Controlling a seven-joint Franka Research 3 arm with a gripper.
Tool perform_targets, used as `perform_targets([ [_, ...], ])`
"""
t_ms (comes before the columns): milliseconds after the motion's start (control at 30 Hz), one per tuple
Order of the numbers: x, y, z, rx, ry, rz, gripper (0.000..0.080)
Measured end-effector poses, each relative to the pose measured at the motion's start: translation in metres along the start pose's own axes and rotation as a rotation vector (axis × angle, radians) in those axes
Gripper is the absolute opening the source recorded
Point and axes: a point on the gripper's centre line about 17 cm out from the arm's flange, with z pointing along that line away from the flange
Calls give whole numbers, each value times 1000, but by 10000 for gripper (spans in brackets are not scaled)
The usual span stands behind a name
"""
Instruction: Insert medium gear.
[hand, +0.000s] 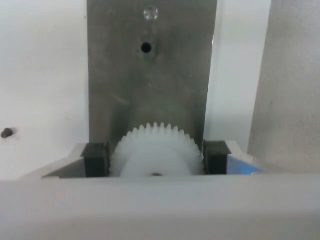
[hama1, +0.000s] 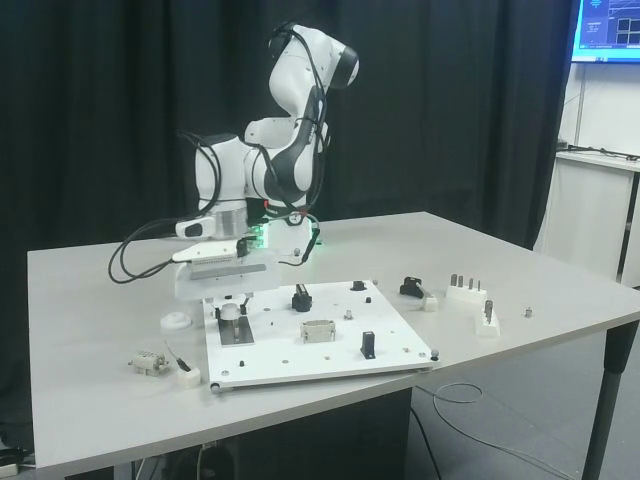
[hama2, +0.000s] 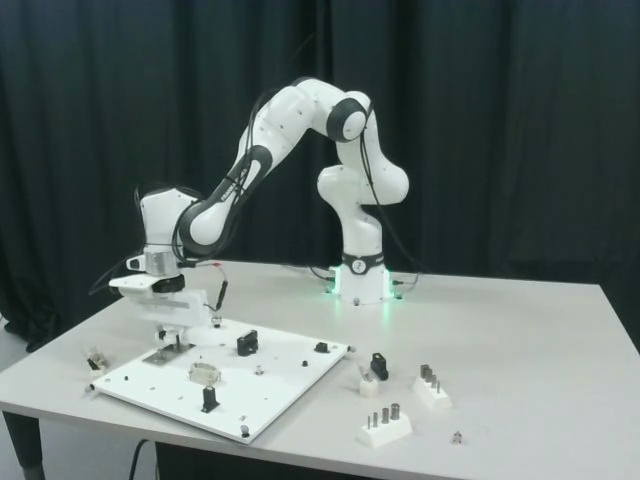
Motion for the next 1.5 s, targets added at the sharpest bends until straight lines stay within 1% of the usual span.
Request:
perform_targets([
  [400, 0, -6, 0, -20, 21, -7, 399],
  [700, 2, -6, 0, -39, 33, -12, 399],
  [967, 2, -4, 0, -49, 40, -11, 399],
  [1267, 1, -2, 0, -52, 41, -8, 399],
  [1500, -1, -3, -1, -48, 39, -5, 399],
])
